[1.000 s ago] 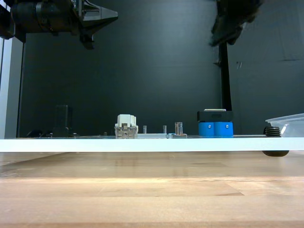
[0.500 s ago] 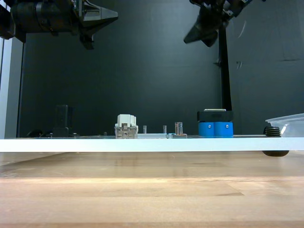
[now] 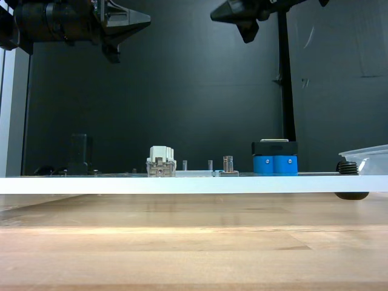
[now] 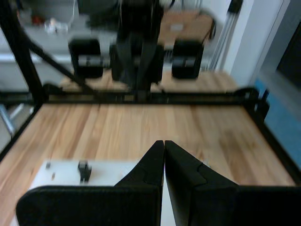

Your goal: Pick the RJ45 connector and install on taskboard

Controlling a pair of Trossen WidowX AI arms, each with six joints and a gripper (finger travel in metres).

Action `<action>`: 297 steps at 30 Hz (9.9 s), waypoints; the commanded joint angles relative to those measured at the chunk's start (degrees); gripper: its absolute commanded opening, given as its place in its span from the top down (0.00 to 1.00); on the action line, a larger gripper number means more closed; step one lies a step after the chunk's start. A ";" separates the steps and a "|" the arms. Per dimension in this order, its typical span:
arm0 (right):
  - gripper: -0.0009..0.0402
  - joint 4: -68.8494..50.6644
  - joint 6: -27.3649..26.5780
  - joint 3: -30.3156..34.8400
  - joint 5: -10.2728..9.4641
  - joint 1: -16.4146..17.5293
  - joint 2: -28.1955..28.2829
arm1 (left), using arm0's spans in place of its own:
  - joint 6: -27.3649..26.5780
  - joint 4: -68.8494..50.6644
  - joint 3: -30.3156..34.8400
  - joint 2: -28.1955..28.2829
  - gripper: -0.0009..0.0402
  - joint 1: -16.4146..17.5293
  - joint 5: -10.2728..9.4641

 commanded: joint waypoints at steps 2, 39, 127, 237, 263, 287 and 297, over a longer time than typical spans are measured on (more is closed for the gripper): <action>0.98 7.28 2.36 -3.69 0.04 0.04 -0.90 | 0.00 0.00 0.02 0.00 0.98 0.02 0.00; 0.98 32.06 6.43 -24.50 1.75 2.03 -7.32 | 0.00 0.00 0.02 0.00 0.98 0.02 0.00; 0.98 32.70 7.13 -25.11 1.75 2.51 -7.89 | 0.02 0.00 0.02 0.02 0.98 0.02 0.00; 0.98 32.70 7.13 -25.11 1.75 2.51 -7.89 | 0.00 0.00 0.02 0.02 0.98 0.02 0.00; 0.98 32.70 7.15 -25.11 1.75 2.51 -7.89 | 0.00 0.00 0.02 0.02 0.98 0.00 0.00; 0.98 32.70 7.15 -25.11 1.75 2.51 -7.89 | 0.00 0.00 0.02 0.02 0.98 0.00 0.00; 0.98 32.70 7.13 -25.11 1.75 2.51 -7.89 | 0.00 0.00 0.02 0.02 0.98 0.00 0.00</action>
